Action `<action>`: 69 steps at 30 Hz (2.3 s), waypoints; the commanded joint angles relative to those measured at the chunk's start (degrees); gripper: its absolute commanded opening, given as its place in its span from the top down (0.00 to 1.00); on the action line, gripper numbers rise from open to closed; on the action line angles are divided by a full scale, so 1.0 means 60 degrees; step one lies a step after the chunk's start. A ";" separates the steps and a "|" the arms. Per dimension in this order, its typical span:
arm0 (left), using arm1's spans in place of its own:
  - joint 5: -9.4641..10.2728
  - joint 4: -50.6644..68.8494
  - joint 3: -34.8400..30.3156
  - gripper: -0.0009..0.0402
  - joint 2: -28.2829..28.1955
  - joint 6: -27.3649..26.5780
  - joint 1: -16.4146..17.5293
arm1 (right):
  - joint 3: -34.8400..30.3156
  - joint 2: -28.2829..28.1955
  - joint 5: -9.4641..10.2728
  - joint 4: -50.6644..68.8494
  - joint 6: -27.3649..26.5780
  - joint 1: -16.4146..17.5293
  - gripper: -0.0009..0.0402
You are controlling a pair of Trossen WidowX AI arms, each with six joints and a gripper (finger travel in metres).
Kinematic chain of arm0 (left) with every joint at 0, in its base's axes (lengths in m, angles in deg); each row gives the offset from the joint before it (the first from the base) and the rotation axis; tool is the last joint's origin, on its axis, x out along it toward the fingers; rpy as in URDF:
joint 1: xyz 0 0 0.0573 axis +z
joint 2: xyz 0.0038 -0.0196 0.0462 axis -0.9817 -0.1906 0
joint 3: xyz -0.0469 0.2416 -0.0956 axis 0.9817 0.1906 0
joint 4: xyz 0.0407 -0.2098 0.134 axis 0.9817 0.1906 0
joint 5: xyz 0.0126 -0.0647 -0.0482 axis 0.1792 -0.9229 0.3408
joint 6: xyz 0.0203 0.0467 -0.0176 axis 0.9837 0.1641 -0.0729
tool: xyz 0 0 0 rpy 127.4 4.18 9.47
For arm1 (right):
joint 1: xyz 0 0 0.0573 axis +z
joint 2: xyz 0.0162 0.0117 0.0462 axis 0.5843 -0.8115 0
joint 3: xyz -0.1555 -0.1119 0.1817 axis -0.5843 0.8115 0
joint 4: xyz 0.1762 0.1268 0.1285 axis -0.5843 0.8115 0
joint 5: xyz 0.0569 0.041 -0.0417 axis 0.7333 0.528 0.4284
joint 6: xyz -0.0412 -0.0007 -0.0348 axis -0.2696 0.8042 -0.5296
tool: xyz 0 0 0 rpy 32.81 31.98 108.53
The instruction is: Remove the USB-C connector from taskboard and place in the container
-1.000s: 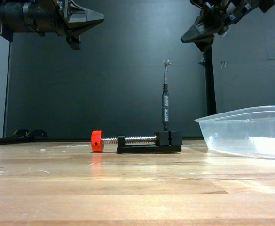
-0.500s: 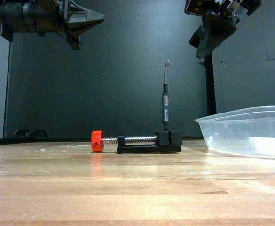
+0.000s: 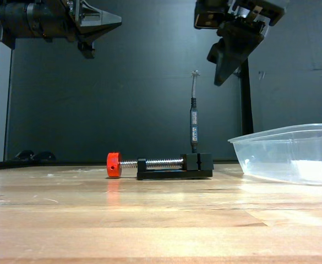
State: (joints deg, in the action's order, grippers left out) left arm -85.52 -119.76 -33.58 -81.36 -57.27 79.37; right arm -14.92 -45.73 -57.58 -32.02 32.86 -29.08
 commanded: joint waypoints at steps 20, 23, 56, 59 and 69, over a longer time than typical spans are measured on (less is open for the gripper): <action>0.0000 0.0000 -0.0004 0.98 0.0000 0.0000 0.0000 | -0.1129 -0.1858 -0.0015 -0.0448 0.0193 0.0284 0.60; 0.0000 -0.0007 -0.0004 0.98 0.0004 0.0000 0.0004 | -0.1140 -0.1956 0.0000 -0.0466 0.0215 0.0291 0.60; 0.0000 0.0000 -0.0004 0.98 0.0000 0.0000 0.0004 | -0.1016 -0.2412 -0.0237 -0.0656 0.0113 0.0306 0.70; 0.0000 -0.0004 -0.0004 0.98 0.0000 0.0000 0.0000 | -0.0973 -0.2412 -0.0237 -0.0667 0.0109 0.0306 0.73; 0.0000 0.0000 -0.0004 0.98 0.0000 0.0000 0.0000 | -0.0973 -0.2412 -0.0233 -0.0739 0.0087 0.0306 0.83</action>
State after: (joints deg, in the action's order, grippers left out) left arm -85.52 -119.76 -33.60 -81.33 -57.27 79.37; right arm -20.74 -60.24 -59.02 -36.43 33.43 -27.24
